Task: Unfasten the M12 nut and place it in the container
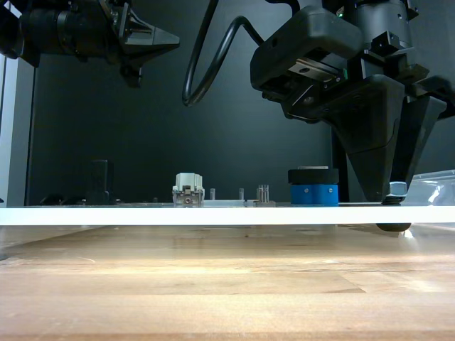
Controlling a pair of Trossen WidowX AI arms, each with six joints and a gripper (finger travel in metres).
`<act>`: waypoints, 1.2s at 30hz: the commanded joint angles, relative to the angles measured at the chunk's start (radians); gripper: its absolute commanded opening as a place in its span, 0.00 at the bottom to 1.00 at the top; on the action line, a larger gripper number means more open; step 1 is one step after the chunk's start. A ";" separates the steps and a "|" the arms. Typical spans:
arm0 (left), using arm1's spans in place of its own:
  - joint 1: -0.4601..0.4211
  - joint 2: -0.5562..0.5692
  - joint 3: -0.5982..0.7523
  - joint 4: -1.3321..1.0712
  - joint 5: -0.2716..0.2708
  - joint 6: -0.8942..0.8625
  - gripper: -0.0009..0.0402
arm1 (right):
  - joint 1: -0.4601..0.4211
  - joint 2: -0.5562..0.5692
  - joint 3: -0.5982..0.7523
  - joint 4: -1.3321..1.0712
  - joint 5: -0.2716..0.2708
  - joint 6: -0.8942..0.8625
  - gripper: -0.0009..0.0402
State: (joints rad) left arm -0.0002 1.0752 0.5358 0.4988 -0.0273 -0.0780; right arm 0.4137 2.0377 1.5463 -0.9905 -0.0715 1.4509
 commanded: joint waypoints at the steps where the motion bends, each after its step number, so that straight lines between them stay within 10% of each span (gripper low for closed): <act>1: 0.000 0.000 0.000 0.000 0.000 0.000 0.02 | 0.000 -0.001 0.000 0.007 0.000 -0.077 0.02; 15: 0.000 0.000 0.000 0.000 0.000 0.000 0.02 | -0.002 -0.025 0.001 0.001 -0.001 -0.787 0.04; 36: 0.000 0.000 0.000 0.000 0.000 0.000 0.02 | -0.029 -0.298 -0.102 -0.126 0.098 -0.964 0.04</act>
State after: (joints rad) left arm -0.0002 1.0752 0.5358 0.4992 -0.0273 -0.0784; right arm 0.3866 1.7657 1.4681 -1.1179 0.0223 0.5007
